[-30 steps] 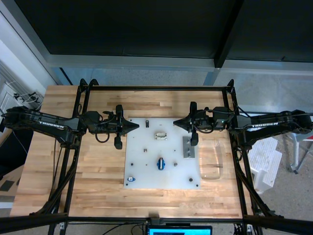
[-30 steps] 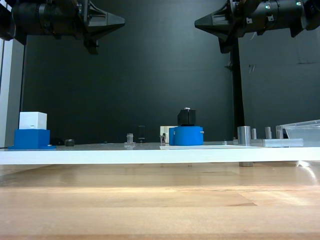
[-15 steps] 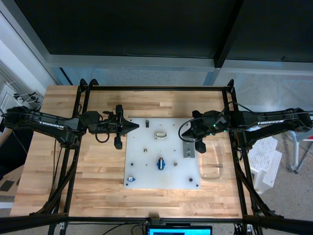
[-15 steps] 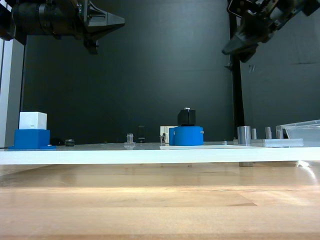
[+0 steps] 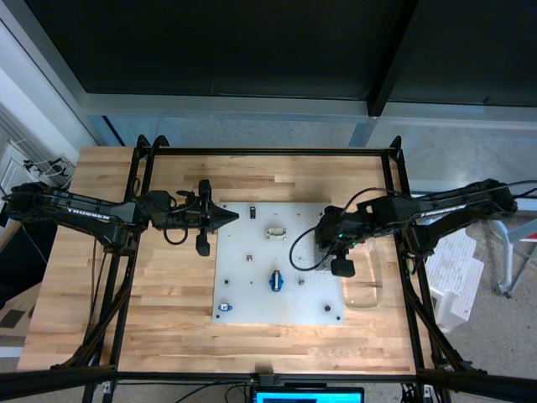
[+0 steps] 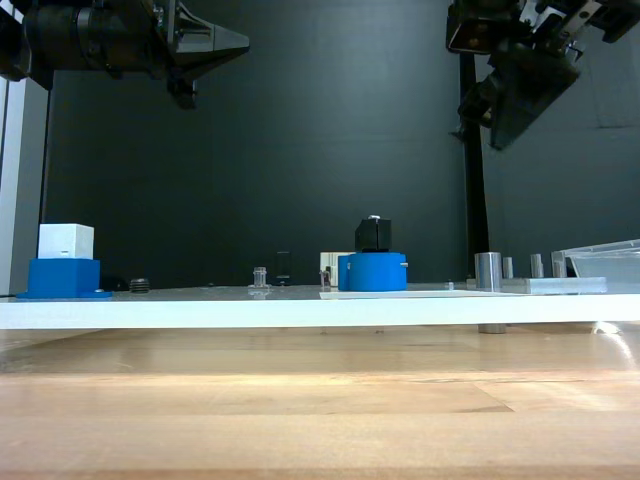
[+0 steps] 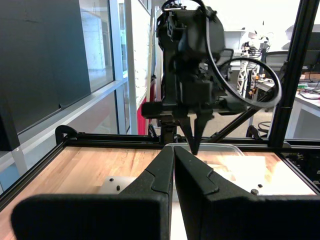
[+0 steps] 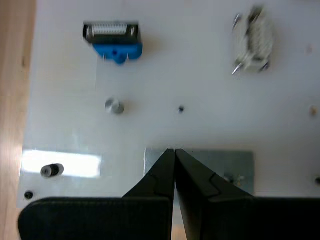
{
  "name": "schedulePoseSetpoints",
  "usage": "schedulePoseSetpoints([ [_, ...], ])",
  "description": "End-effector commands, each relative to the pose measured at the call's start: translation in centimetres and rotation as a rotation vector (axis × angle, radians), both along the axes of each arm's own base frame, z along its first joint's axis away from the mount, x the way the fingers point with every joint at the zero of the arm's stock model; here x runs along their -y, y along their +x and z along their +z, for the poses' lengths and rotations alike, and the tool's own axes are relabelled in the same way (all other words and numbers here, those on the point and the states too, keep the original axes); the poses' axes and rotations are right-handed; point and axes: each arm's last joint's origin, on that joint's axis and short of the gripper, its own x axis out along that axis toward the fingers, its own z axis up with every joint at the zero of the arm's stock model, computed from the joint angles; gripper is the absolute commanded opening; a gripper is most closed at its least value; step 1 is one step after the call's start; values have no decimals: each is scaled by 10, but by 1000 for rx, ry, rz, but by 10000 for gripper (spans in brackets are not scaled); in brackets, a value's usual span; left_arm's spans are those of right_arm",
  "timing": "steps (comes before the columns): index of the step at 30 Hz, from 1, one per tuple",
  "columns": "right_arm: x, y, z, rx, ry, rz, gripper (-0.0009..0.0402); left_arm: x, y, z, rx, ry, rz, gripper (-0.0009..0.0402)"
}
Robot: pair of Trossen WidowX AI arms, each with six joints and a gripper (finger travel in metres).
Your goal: Remove the 16mm cylinder and place in the container
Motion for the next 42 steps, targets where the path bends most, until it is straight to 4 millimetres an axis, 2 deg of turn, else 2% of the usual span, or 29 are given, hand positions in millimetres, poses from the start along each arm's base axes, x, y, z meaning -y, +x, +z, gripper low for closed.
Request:
schedulePoseSetpoints([
  [1, -7, 9, -6, -69, -6, 9, 0, 0, 0, 0, 0, 0, 0, 0],
  [10, -27, 36, -19, -172, -34, 79, 7, 0, 0, 0, 1, 0, 0, 0],
  [24, -43, 71, -31, -230, -87, 125, 94, 0, 0, 0, 0, 0, 0, 0],
  [33, -54, 80, -39, -260, -110, 107, 120, 0, 0, 0, 0, 0, 0, 0],
  [42, -61, 81, -43, -260, -110, 64, 121, 0, 0, 0, 1, 0, 0, 0],
])
